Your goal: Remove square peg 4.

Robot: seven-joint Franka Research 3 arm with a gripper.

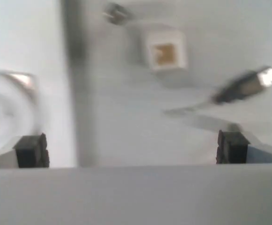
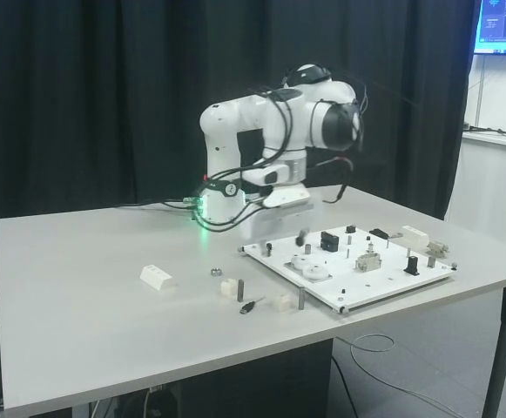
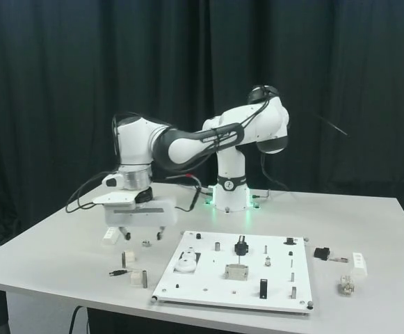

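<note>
The claw (image 3: 140, 235) hangs spread wide with nothing between its fingers. It is over bare table, just off the near edge of the board (image 3: 208, 287).

Which part is the peg cannot be told from here. It is most likely one of the short posts (image 3: 217, 245) on the board, beyond the claw and lower than it. Those posts stand upright, long axis vertical and top end up, so a straight upward pull would suit them.

Directly under the claw lie only loose parts: a white block (image 1: 165, 51) with a square socket, a plug (image 1: 248, 84) and a small nut (image 1: 117, 13). A white gear (image 1: 4, 110) sits by one fingertip.

The main risk is picking the wrong thing. Another post (image 3: 124, 259) stands on the table close below the claw and looks much like those on the board.

Going down here could also knock the block or catch the plug's cable. On the board, the wide-spread fingers could strike the gear or a neighbouring post. A tilted pull could jam a square peg in its hole and drag the board.
</note>
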